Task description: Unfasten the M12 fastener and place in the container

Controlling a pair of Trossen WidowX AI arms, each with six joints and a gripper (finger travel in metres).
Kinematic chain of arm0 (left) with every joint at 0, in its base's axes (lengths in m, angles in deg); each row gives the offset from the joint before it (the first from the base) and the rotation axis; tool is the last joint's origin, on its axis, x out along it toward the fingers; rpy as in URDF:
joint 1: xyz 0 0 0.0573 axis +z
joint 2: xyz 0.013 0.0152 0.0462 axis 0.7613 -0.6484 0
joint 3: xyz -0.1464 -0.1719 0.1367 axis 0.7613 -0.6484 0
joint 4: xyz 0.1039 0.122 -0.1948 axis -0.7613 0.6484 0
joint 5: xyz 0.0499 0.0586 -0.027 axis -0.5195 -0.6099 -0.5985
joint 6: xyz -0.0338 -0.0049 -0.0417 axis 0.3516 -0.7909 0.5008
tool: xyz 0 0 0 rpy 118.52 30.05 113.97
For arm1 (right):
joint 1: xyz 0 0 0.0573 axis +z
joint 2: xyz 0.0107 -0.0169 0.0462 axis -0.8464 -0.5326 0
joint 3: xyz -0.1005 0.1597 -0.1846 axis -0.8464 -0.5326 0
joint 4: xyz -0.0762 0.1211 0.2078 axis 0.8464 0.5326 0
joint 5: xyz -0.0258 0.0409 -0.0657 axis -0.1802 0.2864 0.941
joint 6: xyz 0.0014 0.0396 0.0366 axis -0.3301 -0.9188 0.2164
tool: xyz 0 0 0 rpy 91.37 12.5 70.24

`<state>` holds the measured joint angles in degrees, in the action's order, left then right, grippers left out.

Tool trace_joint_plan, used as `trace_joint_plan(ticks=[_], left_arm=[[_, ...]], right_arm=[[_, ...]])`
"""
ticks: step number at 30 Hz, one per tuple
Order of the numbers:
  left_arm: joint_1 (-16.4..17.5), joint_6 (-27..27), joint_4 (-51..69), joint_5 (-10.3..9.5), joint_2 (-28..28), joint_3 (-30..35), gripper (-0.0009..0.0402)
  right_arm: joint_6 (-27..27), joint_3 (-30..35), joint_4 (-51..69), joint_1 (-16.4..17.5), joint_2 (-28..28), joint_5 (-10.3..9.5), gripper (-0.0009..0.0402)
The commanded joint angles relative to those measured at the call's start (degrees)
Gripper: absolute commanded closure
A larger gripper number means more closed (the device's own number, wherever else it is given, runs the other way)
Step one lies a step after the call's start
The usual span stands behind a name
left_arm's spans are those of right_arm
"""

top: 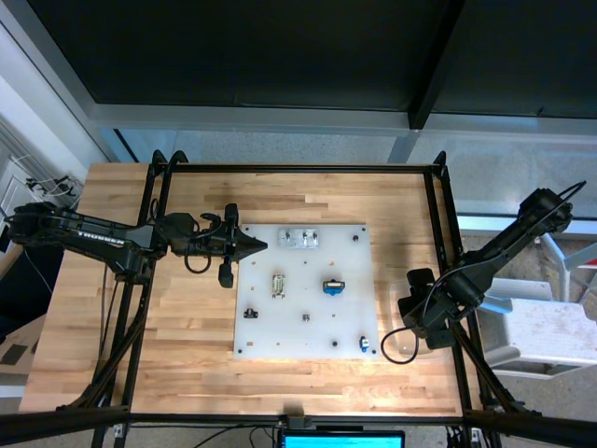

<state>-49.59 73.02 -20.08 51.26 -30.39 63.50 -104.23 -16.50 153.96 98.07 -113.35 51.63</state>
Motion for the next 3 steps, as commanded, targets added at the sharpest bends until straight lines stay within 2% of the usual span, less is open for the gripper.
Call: trace_joint_plan(ticks=[1, 3], left_arm=[[0.0, 0.0, 0.0, 0.02, 0.0, 0.0, 0.0393], [0.0, 0.0, 0.0, 0.00, 0.0, 0.0, 0.0393]], right_arm=[[0.0, 0.0, 0.0, 0.0, 0.0, 0.00, 0.0185], [0.0, 0.0, 0.0, 0.0, 0.0, 0.02, 0.0185]])
